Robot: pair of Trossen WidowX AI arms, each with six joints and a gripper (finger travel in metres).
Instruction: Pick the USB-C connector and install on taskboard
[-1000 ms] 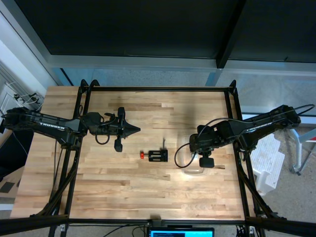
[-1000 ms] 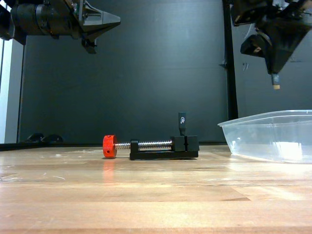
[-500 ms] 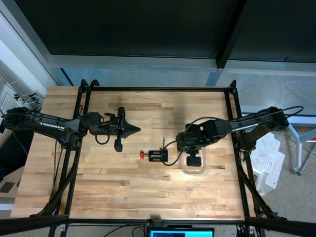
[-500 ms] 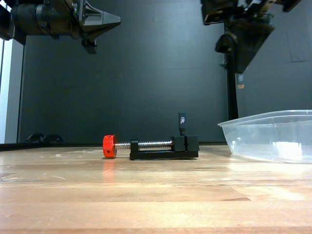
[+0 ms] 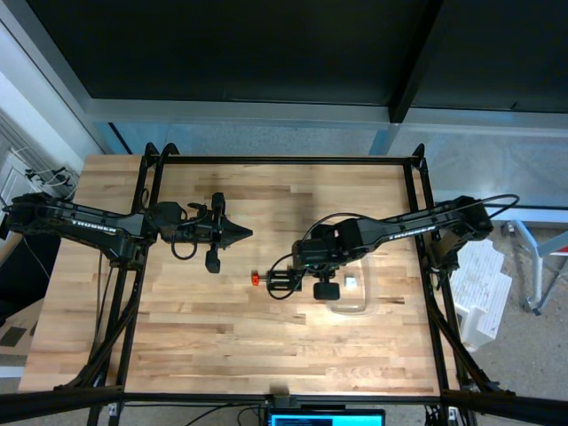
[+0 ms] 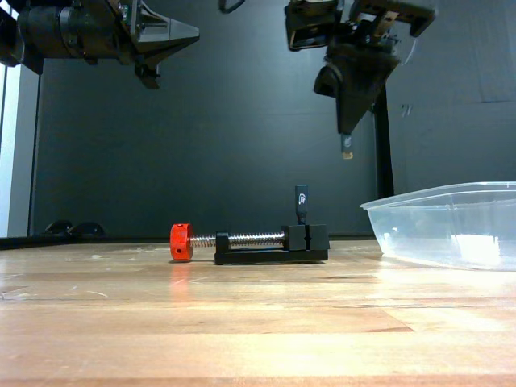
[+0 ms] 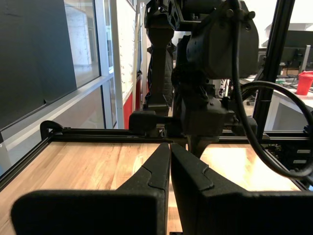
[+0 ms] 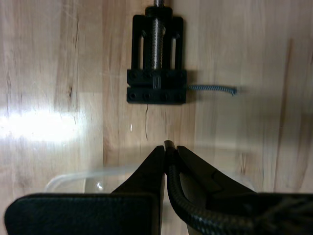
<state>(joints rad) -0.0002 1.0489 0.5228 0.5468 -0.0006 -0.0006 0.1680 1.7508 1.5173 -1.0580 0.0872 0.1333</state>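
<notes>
The taskboard (image 5: 282, 281) is a black block lying mid-table, with a red-orange knob (image 6: 181, 242) at its left end and a thin upright pin (image 6: 301, 203) at its right end. It also shows in the right wrist view, taskboard (image 8: 156, 83). My right gripper (image 6: 346, 143) hangs pointing down, above and just right of the pin. It is shut on the USB-C connector (image 8: 169, 147), a small dark piece with a braided cable behind it. My left gripper (image 5: 243, 233) is held high at the left, its fingers (image 7: 155, 164) shut on nothing.
A clear plastic tray (image 6: 451, 226) stands right of the taskboard, with a small white block (image 5: 351, 282) inside it. A black frame rail (image 5: 284, 161) borders the wooden table.
My right gripper has carried the connector leftward, from above the tray to near the taskboard's pin. The left arm has not moved.
</notes>
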